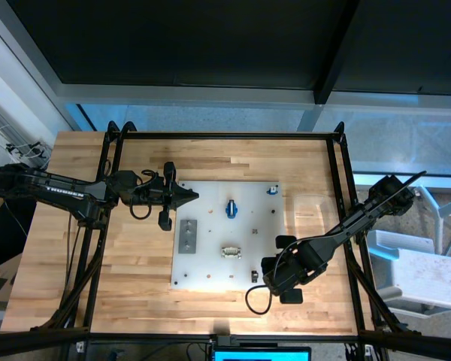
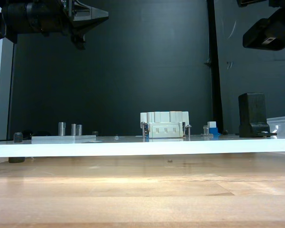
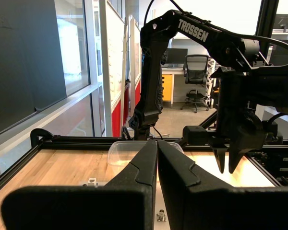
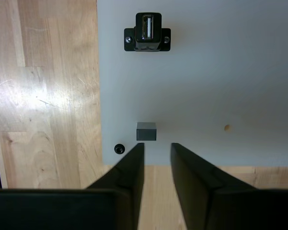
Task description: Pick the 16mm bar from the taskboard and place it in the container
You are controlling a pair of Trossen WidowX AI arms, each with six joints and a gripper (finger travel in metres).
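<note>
Far left of the high view: left gripper [image 1: 189, 197], held high over the upper-left corner of the taskboard [image 1: 210, 267], fingers [image 3: 144, 167] pressed flat together, holding nothing. Just below it in the frame, a grey metal block [image 1: 189, 235] on the board's left side. At lower left of the low view, three short metal bars [image 2: 73, 129] upright in that block, the leftmost and thickest probably the 16mm bar [image 2: 61, 128], though not certain. Toward centre, a blue part [image 1: 231, 208] and a pale connector [image 1: 230, 251]. At the board's lower-right corner, right gripper [image 1: 276, 278], pointing down, jaws a little apart around empty air, with a small grey cube [image 4: 146, 131] and a black socket fitting [image 4: 147, 39] beneath. Just beside the board's right edge, the clear container [image 1: 310, 207]. Pick not yet begun, by the look of it. Next: spread a claw, descend over the chosen bar, close squarely, lift straight out.
</note>
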